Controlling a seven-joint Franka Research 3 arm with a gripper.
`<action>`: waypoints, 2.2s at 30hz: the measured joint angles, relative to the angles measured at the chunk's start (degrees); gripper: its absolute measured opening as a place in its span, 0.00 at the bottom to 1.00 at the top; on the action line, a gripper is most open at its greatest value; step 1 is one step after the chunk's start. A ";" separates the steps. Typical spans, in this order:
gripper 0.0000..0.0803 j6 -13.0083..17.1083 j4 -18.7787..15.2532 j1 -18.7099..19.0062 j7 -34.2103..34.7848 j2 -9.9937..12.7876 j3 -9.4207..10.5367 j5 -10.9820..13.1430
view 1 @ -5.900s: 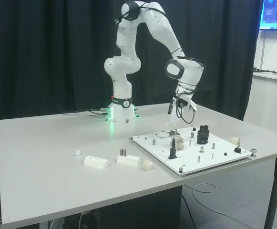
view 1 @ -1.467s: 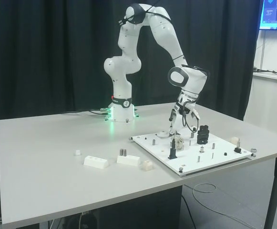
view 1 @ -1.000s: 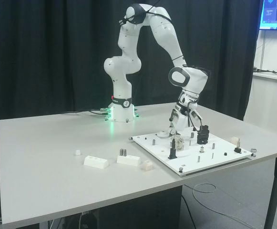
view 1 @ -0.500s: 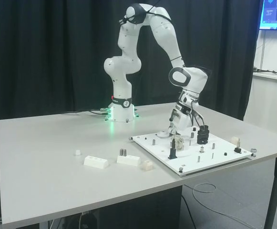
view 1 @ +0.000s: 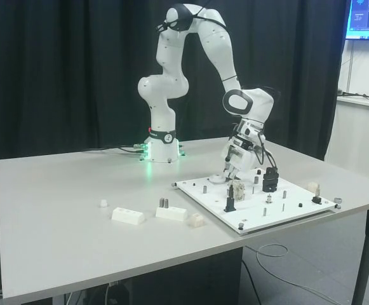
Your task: Insert medium gear.
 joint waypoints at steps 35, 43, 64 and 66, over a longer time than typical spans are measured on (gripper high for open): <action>0.92 -1.07 0.03 -5.59 0.59 -0.53 6.40 -4.01; 0.92 -3.55 0.47 -5.72 8.79 -2.59 7.45 -4.01; 1.00 -5.70 -1.12 -8.51 28.04 -5.25 10.83 1.34; 1.00 -5.57 -1.23 -8.59 27.97 -5.25 10.83 2.48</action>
